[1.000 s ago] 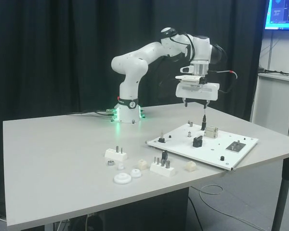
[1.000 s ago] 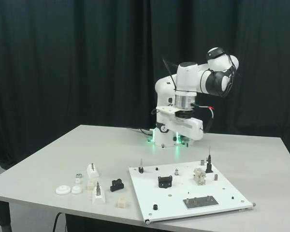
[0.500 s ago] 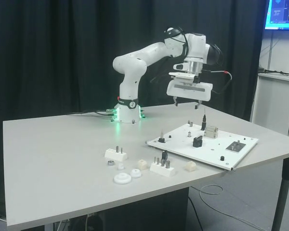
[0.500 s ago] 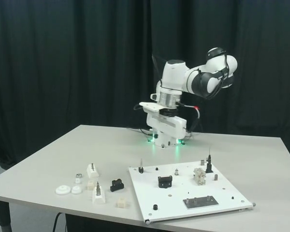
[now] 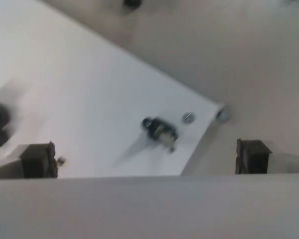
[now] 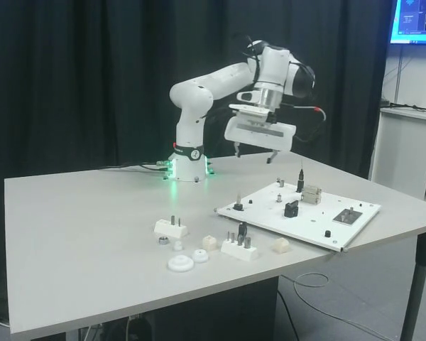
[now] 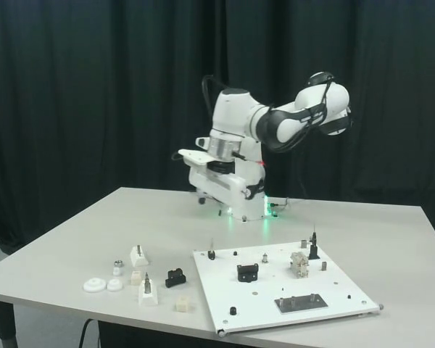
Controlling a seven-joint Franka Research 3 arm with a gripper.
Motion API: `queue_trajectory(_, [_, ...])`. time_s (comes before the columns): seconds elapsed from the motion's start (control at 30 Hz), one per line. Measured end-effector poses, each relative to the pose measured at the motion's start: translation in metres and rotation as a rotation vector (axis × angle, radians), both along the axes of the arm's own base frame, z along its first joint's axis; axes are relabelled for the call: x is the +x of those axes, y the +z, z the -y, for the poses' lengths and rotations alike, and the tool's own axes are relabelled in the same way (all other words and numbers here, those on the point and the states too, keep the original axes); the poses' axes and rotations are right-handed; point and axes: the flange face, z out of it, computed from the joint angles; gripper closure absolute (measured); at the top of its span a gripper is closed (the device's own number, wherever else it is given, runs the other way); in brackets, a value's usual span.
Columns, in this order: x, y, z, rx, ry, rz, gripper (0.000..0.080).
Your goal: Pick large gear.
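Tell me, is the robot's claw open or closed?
Open. In the wrist view the gripper has its two black fingertips far apart, with nothing held between them.

White arm (image 6: 199,89) bent at elbow, forearm reaching out level from its base. Wrist tipped down, gripper (image 6: 253,152) hanging high in the air. Jaws spread wide apart, nothing between fingertips (image 5: 37,160); black pads visible.

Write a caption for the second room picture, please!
White arm holds its gripper high above the grey table; large gear waits near the edge.
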Motion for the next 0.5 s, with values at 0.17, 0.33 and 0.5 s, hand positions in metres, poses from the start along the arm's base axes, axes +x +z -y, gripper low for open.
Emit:
queue_trajectory(0.17, [0.004, -0.004, 0.028, -0.011, 0.003, -0.013, 0.0003])
queue_trajectory(0.33, [0.009, -0.012, 0.053, -0.015, 0.000, -0.030, 0.0003])
queue_trajectory(0.5, [0.014, -0.022, 0.074, -0.012, 0.002, -0.042, 0.0003])
